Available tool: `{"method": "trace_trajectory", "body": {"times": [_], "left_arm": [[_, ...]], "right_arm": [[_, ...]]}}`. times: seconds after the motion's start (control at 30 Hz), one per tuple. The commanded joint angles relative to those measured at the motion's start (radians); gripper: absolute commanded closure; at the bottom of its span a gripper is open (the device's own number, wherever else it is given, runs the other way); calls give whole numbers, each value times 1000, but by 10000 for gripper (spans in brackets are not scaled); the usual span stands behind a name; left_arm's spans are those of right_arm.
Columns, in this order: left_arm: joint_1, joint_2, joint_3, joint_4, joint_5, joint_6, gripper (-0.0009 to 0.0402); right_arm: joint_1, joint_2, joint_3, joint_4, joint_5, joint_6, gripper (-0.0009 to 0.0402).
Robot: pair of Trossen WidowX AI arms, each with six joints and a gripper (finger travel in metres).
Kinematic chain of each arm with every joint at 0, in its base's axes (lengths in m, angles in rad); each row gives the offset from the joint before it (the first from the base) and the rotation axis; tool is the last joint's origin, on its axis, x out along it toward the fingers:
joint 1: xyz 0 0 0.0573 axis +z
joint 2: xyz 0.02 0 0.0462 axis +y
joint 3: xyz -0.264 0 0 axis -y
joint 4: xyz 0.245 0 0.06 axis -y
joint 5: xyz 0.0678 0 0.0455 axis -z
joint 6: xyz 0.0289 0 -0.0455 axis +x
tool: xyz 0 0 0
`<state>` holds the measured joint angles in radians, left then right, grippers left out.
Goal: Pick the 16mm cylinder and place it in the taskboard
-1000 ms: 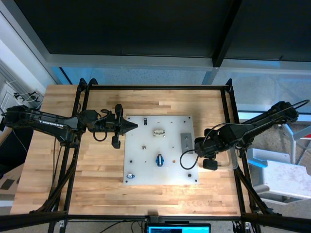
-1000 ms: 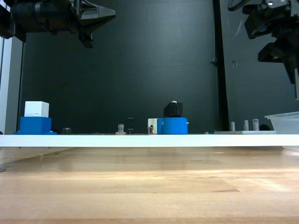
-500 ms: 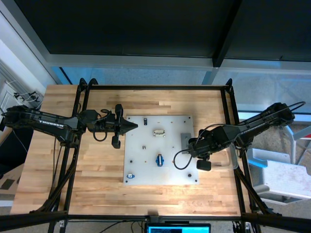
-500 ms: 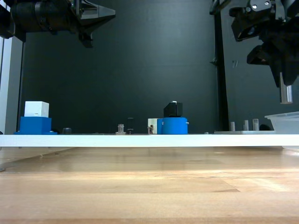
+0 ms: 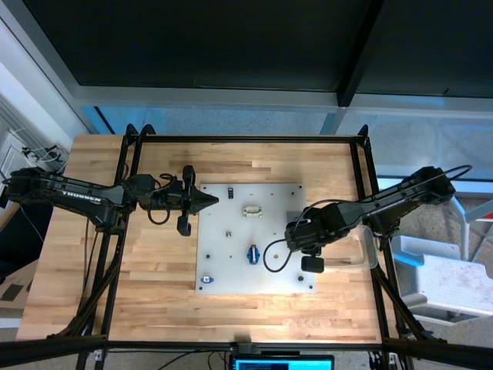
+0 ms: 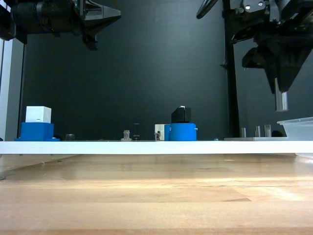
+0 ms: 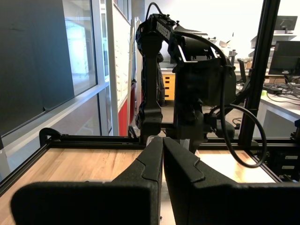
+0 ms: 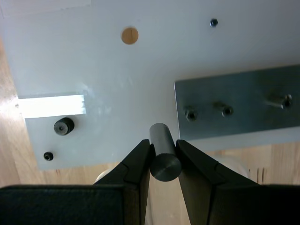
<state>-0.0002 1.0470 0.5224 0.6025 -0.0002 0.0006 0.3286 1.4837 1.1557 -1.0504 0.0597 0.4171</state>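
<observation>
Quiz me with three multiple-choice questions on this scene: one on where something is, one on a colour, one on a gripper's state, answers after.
1. Where is the 16mm cylinder?
A) lying flat on the taskboard
B) held in the right gripper, above the board's right part
C) seated in a board hole

2. What colour is the upright fitting near the taskboard's middle?
A) red
B) yellow
C) blue

3. How is the left gripper, which hovers at the taskboard's left edge?
A) shut, holding nothing
B) wide open
C) clamped on a cable

Answers: B, the right wrist view shows it pinched in that gripper. C, the high view shows it blue. A, its fingers meet in the left wrist view.
</observation>
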Motion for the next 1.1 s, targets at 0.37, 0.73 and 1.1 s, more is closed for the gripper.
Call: {"method": "trace_trajectory", "body": {"times": [0.37,0.73,1.1], "left_arm": [[0,0,0,0,0,0,393],[0,0,0,0,0,0,393],[0,0,0,0,0,0,393]], "right_arm": [[-16,125,95,12,0,-61,381],[-30,203,160,24,-2,-95,381],[-41,259,194,67,-10,-113,381]]}}
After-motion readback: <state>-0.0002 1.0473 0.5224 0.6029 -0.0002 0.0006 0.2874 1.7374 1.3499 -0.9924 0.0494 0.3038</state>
